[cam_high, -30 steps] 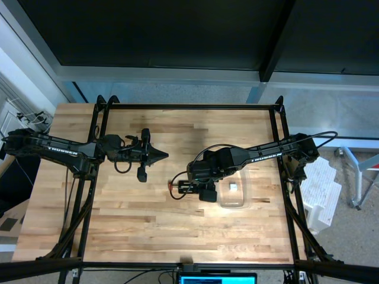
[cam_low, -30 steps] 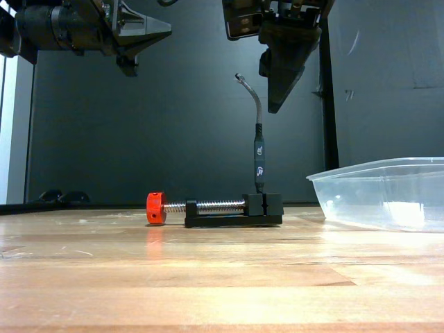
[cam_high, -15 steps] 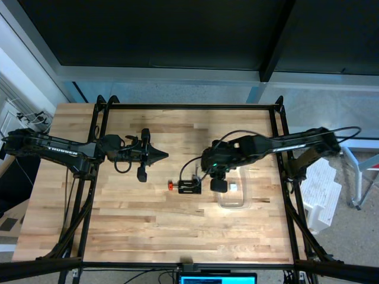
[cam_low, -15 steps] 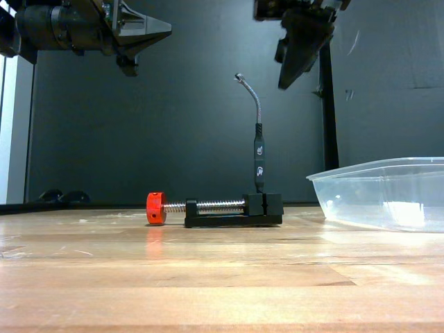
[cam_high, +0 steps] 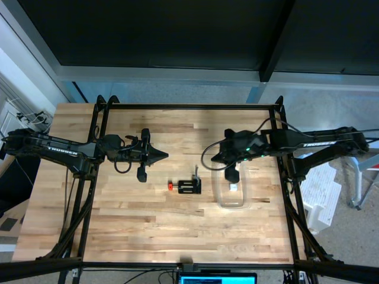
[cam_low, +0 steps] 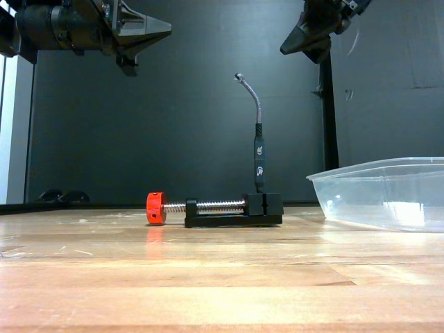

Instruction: Pick the USB-C connector and install on taskboard

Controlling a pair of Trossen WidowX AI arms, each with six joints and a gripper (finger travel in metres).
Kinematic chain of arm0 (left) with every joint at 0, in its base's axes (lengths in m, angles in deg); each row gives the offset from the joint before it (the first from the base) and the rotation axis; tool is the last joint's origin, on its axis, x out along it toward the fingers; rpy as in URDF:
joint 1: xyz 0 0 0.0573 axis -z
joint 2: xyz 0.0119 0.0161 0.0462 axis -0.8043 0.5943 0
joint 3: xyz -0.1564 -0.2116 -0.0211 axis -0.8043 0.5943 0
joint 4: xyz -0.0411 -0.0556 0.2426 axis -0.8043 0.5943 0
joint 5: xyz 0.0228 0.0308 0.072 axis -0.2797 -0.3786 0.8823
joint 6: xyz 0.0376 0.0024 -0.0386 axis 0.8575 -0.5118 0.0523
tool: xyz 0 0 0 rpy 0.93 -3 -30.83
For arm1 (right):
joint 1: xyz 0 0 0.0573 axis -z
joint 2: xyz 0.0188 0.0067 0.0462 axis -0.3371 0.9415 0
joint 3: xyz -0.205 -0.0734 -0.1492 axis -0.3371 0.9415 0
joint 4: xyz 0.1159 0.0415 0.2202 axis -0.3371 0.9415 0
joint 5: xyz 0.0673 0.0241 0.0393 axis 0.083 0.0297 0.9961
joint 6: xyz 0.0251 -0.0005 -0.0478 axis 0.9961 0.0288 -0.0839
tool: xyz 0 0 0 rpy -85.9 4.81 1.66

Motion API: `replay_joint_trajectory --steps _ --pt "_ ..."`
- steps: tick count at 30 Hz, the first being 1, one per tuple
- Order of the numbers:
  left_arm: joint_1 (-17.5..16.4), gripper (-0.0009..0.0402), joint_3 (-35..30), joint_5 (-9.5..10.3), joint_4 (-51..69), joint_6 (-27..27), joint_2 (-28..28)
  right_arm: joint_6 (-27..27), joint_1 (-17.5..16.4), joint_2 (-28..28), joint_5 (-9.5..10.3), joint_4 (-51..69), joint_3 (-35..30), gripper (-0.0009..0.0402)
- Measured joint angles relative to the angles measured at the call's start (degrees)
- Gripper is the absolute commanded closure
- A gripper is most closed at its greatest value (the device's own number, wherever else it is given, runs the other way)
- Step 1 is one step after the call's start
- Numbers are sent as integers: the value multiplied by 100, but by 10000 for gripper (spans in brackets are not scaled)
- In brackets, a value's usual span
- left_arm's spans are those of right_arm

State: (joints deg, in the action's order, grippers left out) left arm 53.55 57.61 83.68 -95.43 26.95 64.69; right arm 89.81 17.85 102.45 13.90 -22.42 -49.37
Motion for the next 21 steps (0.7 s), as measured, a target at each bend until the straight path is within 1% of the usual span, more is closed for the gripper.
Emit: replay_joint_trajectory --steps 1,3,4,14,18,21 --pt "0 393 0 0 0 2 0 -9 46 -131 39 -197 142 394" --pt "0 393 2 0 0 2 0 -7 129 -356 214 -621 398 393" --pt "0 393 0 0 0 0 0 -4 146 -463 260 -809 527 394" --pt "0 393 2 -2 0 2 0 -17 291 -1322 284 -2385 1585 393" --pt "0 393 2 0 0 2 0 -72 293 -1587 417 -3003 1928 393" --pt "0 393 2 0 0 2 0 -68 299 -1725 413 -3292 2142 393"
